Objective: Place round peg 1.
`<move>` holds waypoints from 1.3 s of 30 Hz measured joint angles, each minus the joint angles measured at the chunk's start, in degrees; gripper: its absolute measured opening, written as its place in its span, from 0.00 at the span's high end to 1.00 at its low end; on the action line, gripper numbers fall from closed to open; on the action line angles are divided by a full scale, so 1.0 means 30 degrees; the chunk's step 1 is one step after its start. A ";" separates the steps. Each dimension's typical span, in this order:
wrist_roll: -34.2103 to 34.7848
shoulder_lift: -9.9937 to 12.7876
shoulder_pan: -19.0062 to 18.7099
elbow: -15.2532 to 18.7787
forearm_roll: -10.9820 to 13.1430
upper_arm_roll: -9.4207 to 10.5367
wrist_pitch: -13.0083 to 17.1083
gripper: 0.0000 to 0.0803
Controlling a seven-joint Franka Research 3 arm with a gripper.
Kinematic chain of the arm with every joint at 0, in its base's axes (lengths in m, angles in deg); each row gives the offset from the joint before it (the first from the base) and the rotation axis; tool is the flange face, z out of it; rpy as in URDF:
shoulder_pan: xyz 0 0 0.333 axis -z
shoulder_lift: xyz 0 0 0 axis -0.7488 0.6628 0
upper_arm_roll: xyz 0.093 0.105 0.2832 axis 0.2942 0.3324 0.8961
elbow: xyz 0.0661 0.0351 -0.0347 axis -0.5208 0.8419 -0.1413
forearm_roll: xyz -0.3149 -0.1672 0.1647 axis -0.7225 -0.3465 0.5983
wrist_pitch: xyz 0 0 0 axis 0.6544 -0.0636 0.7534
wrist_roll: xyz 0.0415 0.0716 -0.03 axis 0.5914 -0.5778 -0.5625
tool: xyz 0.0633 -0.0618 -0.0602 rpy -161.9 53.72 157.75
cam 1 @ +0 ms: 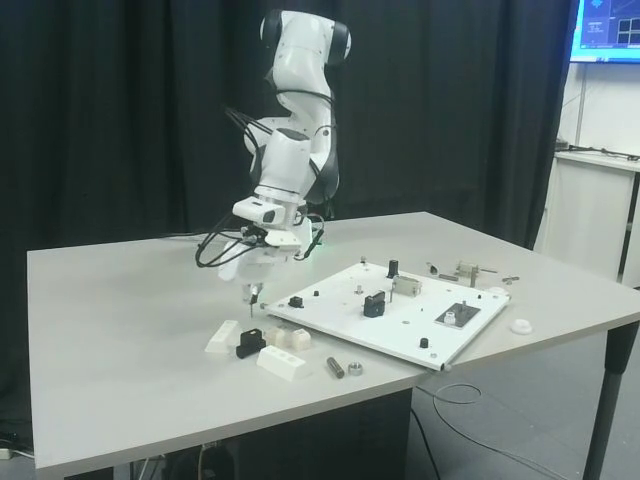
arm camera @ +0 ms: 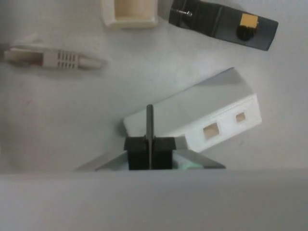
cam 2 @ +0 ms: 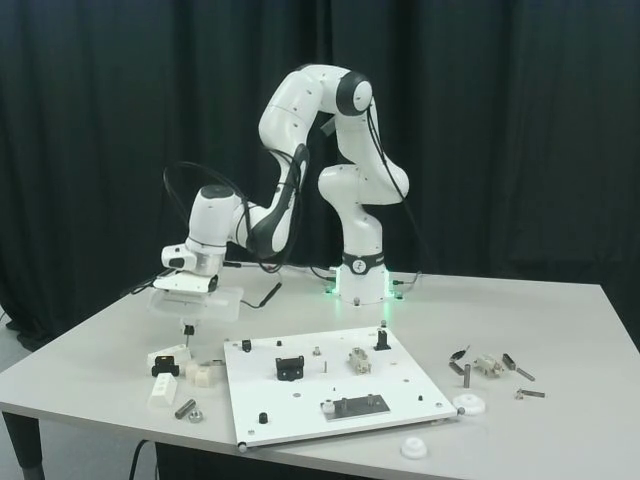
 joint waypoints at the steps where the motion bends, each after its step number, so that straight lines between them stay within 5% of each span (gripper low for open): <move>1: -0.0008 0.0090 0.0000 -0.0077 0.0000 0.0000 -0.0027 0.97; 24: -0.0123 0.0392 0.0039 -0.0937 0.0000 -0.0001 -0.2275 0.97; 25: -0.0123 0.0392 0.0041 -0.0975 0.0000 -0.0001 -0.2360 0.76; 34: -0.0123 0.0392 0.0044 -0.1158 0.0000 -0.0001 -0.2712 0.76; 35: -0.0123 0.0392 0.0044 -0.1165 0.0000 -0.0001 -0.2723 0.09; 39: -0.0123 0.0392 0.0044 -0.1193 0.0000 -0.0001 -0.2736 0.09</move>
